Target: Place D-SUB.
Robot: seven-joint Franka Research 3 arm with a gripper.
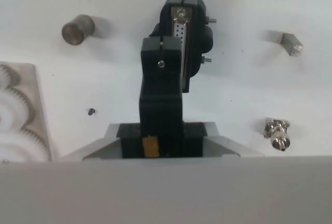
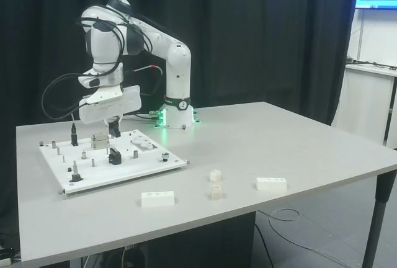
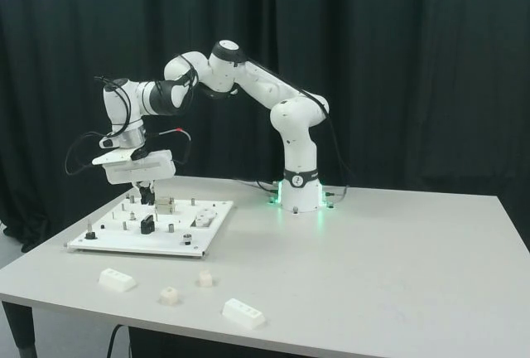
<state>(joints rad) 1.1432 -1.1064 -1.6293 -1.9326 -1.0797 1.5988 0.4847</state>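
Resting on the white board (image 1: 228,84), the black-shelled D-SUB connector (image 1: 184,37) sits at upper centre of the wrist view, free of any grasp. Its grey pin face, with rows of small holes, is turned up toward the camera, and two thin screws project from the shell's side. Its long axis runs along the frame's vertical in that view, roughly in line with the one black finger (image 1: 161,86) seen just below it. In the first room view the same connector (image 2: 115,156) appears as a small black block at left centre, on the white board (image 2: 149,167); in the second room view (image 3: 147,225) it lies at lower left, under the gripper (image 3: 147,193).

The black two-finger gripper (image 1: 161,58) holds nothing; whether its fingers are spread or drawn together cannot be told, since only one shows clearly. It hangs above the part with clear space between, which suggests that the connector is already set down or has yet to be picked up.

Other fixtures surround the connector on the board:
- a grey metal cylinder (image 1: 78,29) at upper left;
- white toothed gears (image 1: 15,123) at the left edge;
- a small grey metal block (image 1: 291,44) at upper right;
- a grey coaxial fitting (image 1: 276,133) at lower right.

The board rests on the grey table (image 2: 298,144).
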